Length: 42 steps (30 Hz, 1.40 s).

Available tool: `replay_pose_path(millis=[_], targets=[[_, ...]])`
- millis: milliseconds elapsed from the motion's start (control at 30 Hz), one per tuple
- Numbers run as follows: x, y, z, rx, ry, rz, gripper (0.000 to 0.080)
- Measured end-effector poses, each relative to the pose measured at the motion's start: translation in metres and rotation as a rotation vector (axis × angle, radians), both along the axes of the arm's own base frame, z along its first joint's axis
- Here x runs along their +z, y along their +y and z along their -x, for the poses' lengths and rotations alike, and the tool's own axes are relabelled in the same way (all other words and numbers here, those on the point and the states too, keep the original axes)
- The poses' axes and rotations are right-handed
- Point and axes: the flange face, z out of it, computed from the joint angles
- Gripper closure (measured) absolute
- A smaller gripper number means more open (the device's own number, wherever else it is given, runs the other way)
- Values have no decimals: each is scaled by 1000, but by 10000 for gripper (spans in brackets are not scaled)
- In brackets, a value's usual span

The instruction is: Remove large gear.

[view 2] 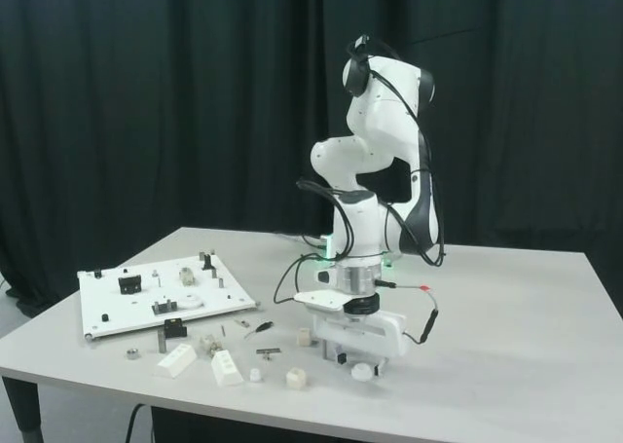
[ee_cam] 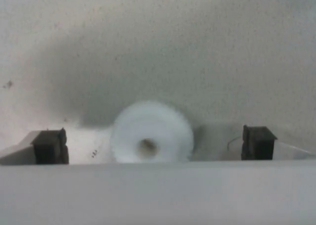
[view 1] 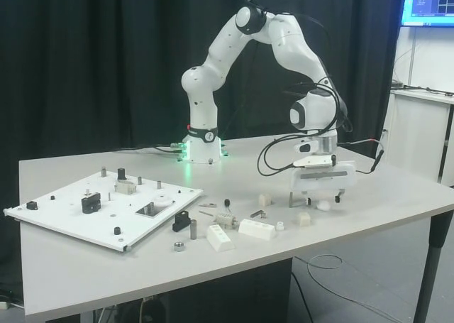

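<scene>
A white large gear (ee_cam: 151, 132) is seen lying on the grey table (ee_cam: 158, 42), low in the frame, between the released, spread fingers (ee_cam: 50, 146) of the gripper (ee_cam: 153, 145).

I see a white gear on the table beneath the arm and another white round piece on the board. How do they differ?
The large gear lies on the bare grey table; the round part sits on the white board. The large gear is between the open fingers of the end effector, untouched; the round part is far from the arm. Both are white, round and lie flat.
</scene>
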Motion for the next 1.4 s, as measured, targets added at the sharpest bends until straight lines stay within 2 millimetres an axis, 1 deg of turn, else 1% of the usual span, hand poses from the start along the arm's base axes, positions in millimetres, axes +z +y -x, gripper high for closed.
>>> replay_pose_path(millis=[33, 467, 800, 967, 1200, 1400], targets=[[0, 0, 0, -2, 0, -1, 23], [9, 8, -4, -5, 6, -18, 3], [28, 13, -5, -16, 28, -12, 3], [42, 9, -7, -26, 32, 21, 3], [62, -1, -10, -49, 45, 50, 3], [74, -7, -12, -51, 58, 51, 3]])
